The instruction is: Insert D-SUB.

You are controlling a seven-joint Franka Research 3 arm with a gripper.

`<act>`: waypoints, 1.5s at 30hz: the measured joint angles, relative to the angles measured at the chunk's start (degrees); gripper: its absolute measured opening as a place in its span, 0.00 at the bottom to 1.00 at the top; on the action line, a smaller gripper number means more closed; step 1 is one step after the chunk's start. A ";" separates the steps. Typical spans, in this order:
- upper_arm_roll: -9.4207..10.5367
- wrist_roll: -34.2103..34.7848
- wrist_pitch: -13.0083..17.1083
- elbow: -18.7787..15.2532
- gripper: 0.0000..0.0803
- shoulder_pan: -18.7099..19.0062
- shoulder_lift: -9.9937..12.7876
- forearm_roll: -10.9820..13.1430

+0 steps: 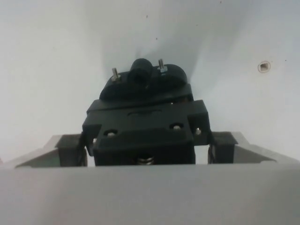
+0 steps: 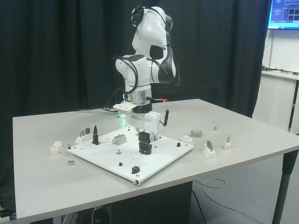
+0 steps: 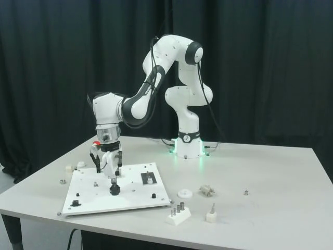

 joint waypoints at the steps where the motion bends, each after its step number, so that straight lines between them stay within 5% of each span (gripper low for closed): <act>1: 0.01 0.00 0.02 0.00 0.71 0.00 0.00 0.01; 45: 0.18 -0.35 -0.05 -0.34 0.71 0.77 -0.08 -0.07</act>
